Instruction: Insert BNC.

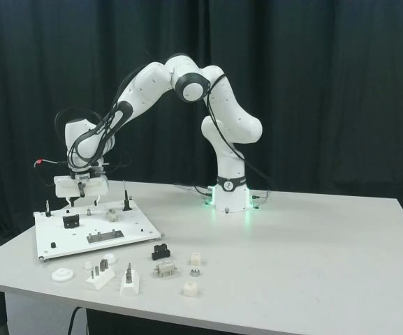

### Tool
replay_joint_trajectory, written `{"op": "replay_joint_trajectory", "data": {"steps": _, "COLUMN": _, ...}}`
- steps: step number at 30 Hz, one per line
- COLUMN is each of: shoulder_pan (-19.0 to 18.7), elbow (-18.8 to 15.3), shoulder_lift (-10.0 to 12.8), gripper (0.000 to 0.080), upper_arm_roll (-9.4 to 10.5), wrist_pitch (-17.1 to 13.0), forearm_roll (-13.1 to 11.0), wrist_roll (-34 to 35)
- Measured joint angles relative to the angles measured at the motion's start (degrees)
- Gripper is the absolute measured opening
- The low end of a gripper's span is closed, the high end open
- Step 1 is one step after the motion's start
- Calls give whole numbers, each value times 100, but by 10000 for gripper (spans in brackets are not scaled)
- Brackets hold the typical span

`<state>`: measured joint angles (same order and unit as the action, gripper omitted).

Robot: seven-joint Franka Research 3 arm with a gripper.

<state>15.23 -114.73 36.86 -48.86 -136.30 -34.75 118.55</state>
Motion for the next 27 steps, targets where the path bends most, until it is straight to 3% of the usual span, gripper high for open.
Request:
{"op": "replay_joint_trajectory", "data": {"steps": 7, "shoulder_pan": -43, "elbow": 0, "shoulder_lift": 0, "gripper": 800, "upper_arm_roll": -22, "wrist_pitch": -99, "forearm_roll": 236, "wrist_roll": -56}}
{"op": "replay_joint_trajectory", "data": {"steps": 27, "shoulder_pan": -81, "elbow": -11, "shoulder_lift": -74, "gripper": 800, "upper_arm_roll": -27, "wrist_pitch": -42, "forearm_roll": 182, "wrist_roll": -113}}
